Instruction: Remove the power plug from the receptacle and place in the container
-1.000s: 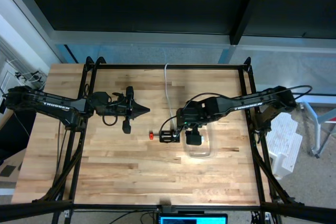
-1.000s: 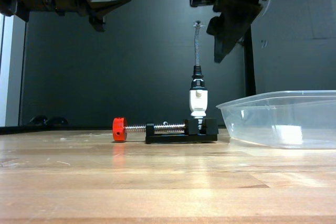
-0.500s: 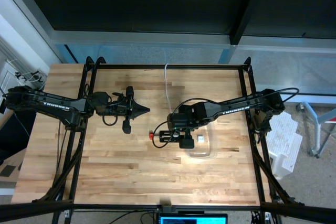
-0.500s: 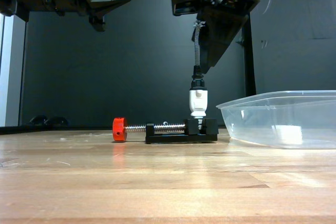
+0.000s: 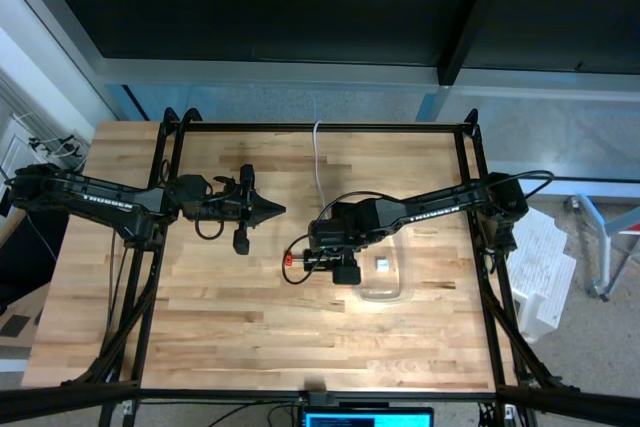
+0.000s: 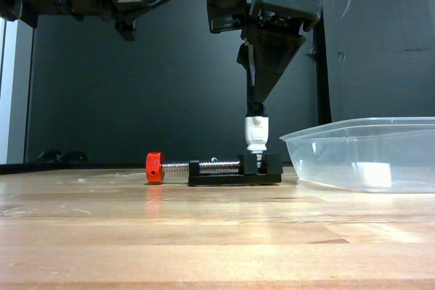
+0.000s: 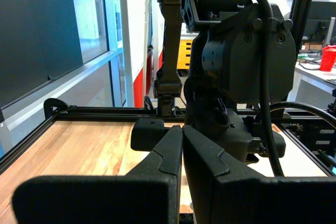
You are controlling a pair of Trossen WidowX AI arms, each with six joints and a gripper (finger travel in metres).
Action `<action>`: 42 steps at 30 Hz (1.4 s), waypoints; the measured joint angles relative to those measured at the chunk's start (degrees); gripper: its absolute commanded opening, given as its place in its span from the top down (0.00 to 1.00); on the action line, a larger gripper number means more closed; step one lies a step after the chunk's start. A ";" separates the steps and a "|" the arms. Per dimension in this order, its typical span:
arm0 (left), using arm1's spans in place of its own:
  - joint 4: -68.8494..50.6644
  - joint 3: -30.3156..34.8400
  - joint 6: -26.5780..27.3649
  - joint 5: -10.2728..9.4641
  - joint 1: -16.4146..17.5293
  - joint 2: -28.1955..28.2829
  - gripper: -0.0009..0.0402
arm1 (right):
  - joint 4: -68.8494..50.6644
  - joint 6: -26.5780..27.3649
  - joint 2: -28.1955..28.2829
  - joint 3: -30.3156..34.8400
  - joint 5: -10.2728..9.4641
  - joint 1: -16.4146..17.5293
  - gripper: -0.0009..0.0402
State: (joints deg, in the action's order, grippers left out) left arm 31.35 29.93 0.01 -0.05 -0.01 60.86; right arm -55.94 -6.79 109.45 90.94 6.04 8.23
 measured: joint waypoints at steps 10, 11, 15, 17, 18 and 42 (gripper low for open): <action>0.00 0.00 0.00 0.02 0.00 0.00 0.98 | 0.02 -0.15 0.00 -0.09 -0.04 0.02 0.49; 0.00 0.02 0.00 0.02 0.00 0.00 0.98 | 0.02 -0.15 0.00 -0.09 -0.04 0.02 0.51; 0.00 0.00 0.00 0.00 0.00 0.00 0.98 | 0.04 -0.17 0.00 -0.13 -0.04 0.00 0.60; 0.00 0.00 0.00 0.02 0.00 0.00 0.98 | 0.09 -0.17 0.00 -0.13 -0.04 0.02 0.64; 0.00 0.02 0.02 0.00 0.00 0.00 0.98 | 0.09 -0.17 0.00 -0.13 -0.04 0.02 0.67; 0.00 0.02 0.00 0.02 0.00 0.00 0.98 | 0.50 -0.20 -0.07 -0.17 -0.11 0.02 0.98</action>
